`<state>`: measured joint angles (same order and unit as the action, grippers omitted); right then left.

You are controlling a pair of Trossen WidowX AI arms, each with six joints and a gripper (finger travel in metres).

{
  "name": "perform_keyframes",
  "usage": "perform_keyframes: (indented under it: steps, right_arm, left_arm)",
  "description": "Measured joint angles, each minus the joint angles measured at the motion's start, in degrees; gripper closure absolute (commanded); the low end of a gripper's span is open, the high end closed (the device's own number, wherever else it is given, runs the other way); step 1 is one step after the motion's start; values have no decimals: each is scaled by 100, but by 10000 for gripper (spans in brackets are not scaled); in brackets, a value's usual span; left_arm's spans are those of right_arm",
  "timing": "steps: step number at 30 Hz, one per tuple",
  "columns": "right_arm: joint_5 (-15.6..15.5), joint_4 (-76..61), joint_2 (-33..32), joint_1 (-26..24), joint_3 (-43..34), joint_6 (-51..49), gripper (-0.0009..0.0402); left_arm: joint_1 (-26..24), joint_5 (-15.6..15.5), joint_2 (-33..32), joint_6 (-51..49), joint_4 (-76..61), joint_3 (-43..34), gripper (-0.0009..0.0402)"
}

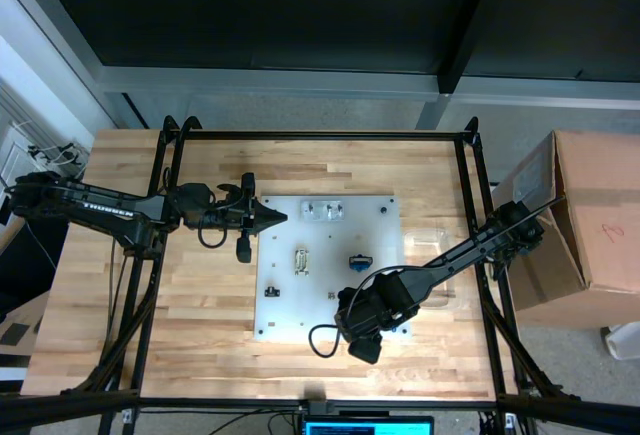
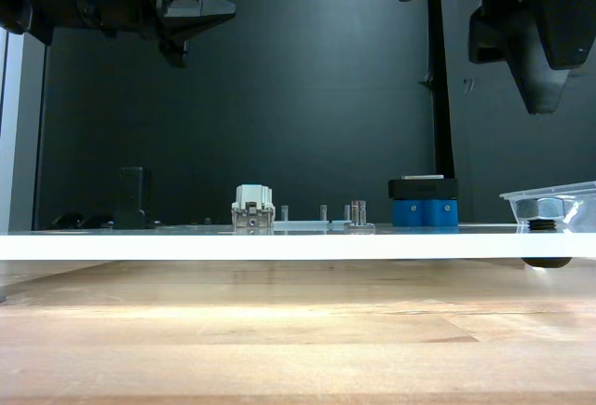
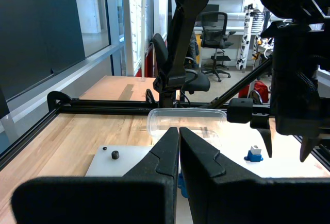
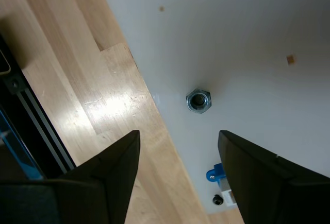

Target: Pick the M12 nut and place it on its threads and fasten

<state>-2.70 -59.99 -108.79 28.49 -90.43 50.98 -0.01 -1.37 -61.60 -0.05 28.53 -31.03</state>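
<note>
Overhanging on-stud [image 2: 543,225] nut [image 4: 198,100]: right claw [image 4: 178,134]; left claw [image 1: 281,217] afar.

In the high view the right gripper [image 4: 179,134] hides the M12 nut [image 2: 545,208] on its stud [image 2: 545,225], at the white board's [image 1: 290,320] five o'clock; the low view's edges crop the left gripper [image 2: 228,3] and clear tray [image 2: 563,195].
</note>
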Motion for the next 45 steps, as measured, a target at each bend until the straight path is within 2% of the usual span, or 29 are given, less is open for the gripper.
perform_keyframes:
  steps: [4,9,13,17,27,33,41,45]
  right_arm:
    - [7,0,9,0,0,-282,280]
    - [7,0,9,0,0,-555,393]
    - [9,4,9,-7,0,-772,380]
    - [9,2,9,-11,0,-861,396]
    - [22,-20,9,-13,28,-1082,393]
    - [192,-13,9,-13,310,-1462,393]
    - [354,7,-160,63,409,-2614,393]
    - [826,-31,-221,63,422,-2778,393]
  left_arm:
    - [0,0,0,-2,0,0,393]
    - [0,2,2,0,2,0,393]
    - [0,2,0,-2,0,0,393]
    - [0,0,0,-2,0,0,393]
    - [0,0,0,0,0,2,393]
    - [0,2,0,-2,2,0,393]
    - [0,0,0,0,2,0,393]
    - [0,0,0,0,2,0,393]
